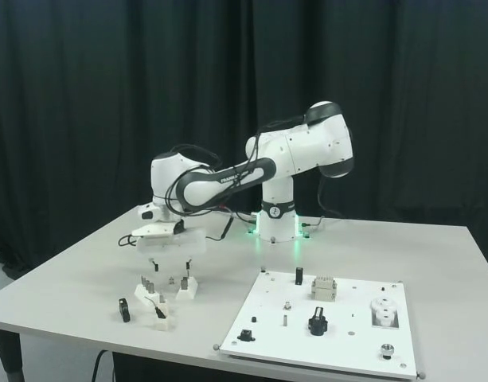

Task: Pick BNC.

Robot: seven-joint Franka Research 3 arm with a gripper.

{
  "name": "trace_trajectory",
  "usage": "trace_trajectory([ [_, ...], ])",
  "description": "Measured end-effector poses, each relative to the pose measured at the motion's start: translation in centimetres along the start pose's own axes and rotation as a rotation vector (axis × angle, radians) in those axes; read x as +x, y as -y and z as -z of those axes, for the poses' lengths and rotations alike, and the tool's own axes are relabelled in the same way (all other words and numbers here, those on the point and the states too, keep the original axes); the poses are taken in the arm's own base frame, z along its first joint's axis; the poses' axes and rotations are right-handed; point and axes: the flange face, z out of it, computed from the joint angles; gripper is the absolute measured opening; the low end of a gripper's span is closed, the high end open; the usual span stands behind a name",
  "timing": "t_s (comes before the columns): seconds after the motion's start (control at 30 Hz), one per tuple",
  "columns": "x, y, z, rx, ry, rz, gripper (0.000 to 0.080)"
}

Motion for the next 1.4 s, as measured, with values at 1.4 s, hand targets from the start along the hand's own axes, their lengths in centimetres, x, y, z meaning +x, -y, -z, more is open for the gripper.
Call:
trace_trajectory([
  [1.4, -0.1, 1.4, -3.2, -0.093, -0.009, -0.027, 0.08],
])
